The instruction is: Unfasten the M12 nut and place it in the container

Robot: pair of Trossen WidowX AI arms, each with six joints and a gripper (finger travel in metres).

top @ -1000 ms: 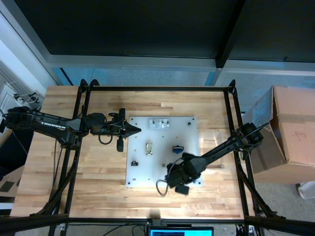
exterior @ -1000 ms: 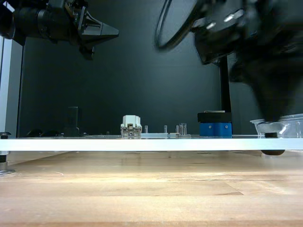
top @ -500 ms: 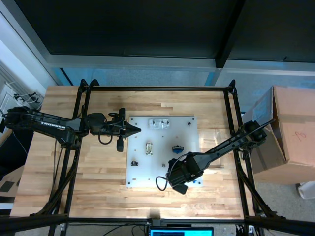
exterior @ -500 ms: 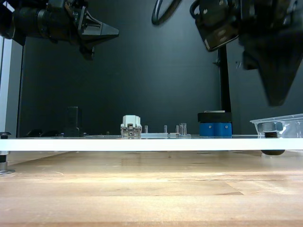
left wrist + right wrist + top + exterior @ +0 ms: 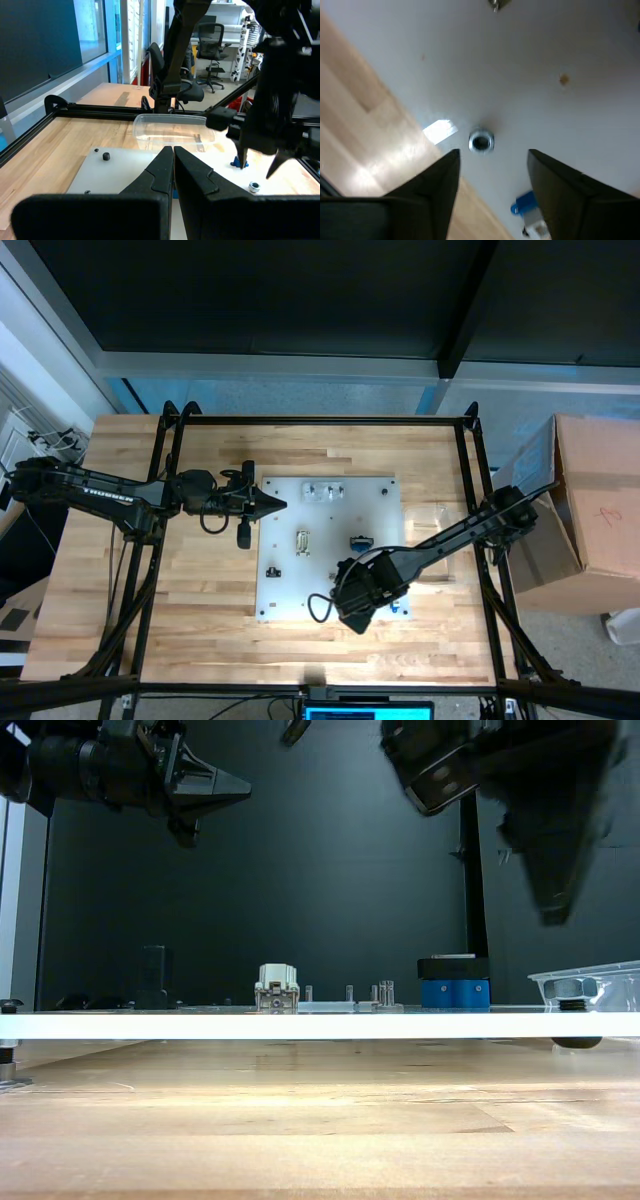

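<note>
since the small silver nut (image 5: pixel 572 988) sits on its stud at the near right edge of the white board (image 5: pixel 290 590), with a little black ribbing showing under it in the low view, the unfastening step looks to be the one in hand and nothing has reached the container (image 5: pixel 172 131) yet. the right gripper (image 5: pixel 493 152) hangs above the nut and clear of it, fingers (image 5: pixel 427 187) apart and looking straight down, so that the nut shows between and just beyond the tips. the left wrist view agrees: the nut (image 5: pixel 254 187) lies on the board below the open right gripper (image 5: pixel 256 167), well apart from the clear tray behind it (in the low view it only seems to lie inside). the left gripper (image 5: pixel 270 505) is held high over the board's far left edge, pointing inward, its fingers (image 5: pixel 162 170) pressed together on nothing. by my reading the next move calls for the right gripper to come down squarely over the nut, close on its flats and turn it loose until it lifts free of the ribs, then carry it right to the tray; a grip taken off-centre would likely slip on so small a part. the board rests on a pale wooden table (image 5: pixel 200 590) inside a black frame (image 5: pixel 320 421), with a blue block (image 5: pixel 455 992) and a white connector (image 5: pixel 277 990) mid-board. a cardboard box (image 5: pixel 590 510) stands to the right, and office chairs (image 5: pixel 207 50) show beyond.
</note>
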